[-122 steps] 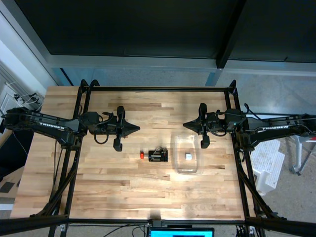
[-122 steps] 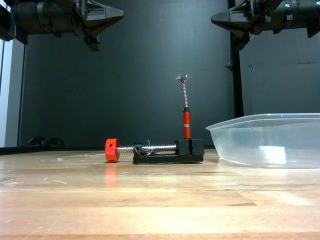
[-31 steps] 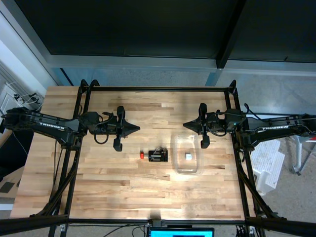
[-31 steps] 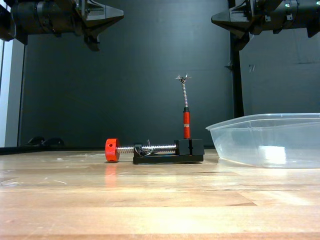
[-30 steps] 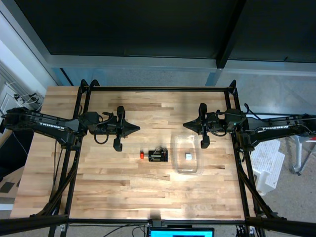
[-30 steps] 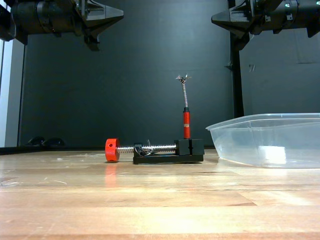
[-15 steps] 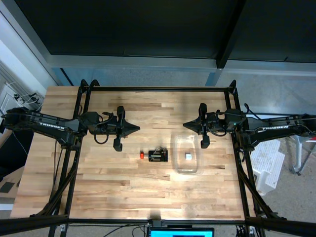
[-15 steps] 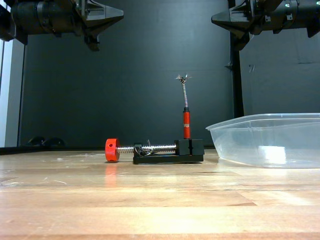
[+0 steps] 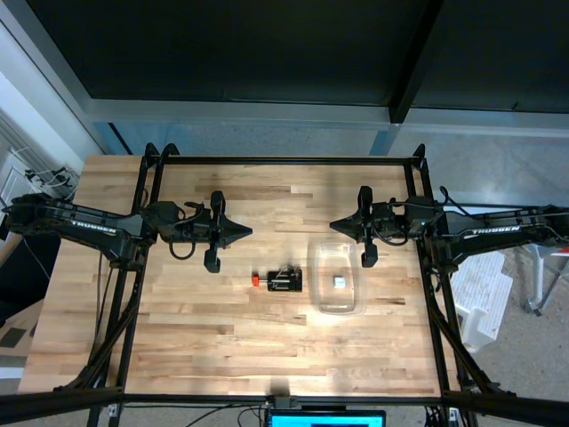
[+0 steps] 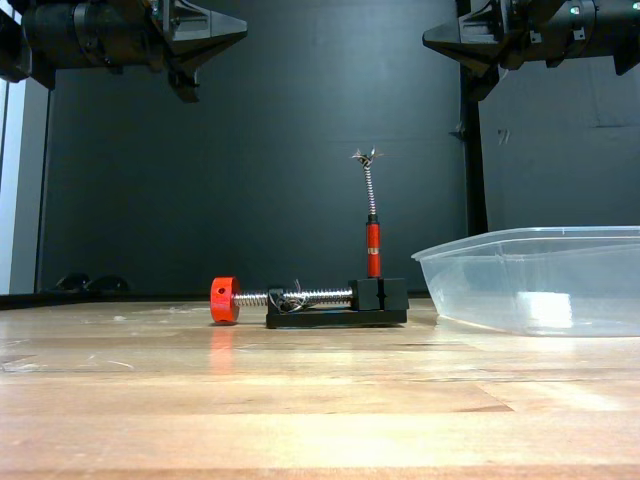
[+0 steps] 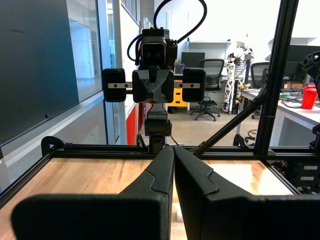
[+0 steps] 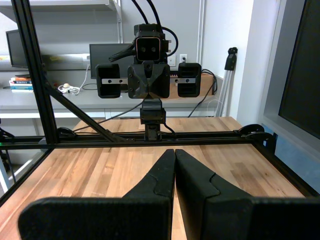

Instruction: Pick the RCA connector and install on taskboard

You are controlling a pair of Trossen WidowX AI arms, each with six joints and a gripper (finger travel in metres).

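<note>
Both my grippers closed on nothing, parked high; connector upright on the vise.

My right gripper [image 12: 175, 151] has its fingers [image 12: 200, 185] pressed tog., nothing betw. them; it hangs well above the table [image 9: 222, 356], over the far end of the clear tray [image 9: 338, 310], pointing inward. My left gripper [image 11: 173, 147] is the same: fingers tog., empty, held high on the opp. side, tip facing the right one w/ a wide gap betw. Below that gap, nearer the front, sits the black vise [image 10: 335, 305], red knob [image 10: 224, 299] to its left. The red connector [image 10: 372, 240] stands upright on the vise w/ nothing holding it, braided cable [image 10: 369, 190] rising off its top to a frayed end. Tray is just right of the vise; in it only the white block [image 9: 339, 281], bare as far as the high view shows.
</note>
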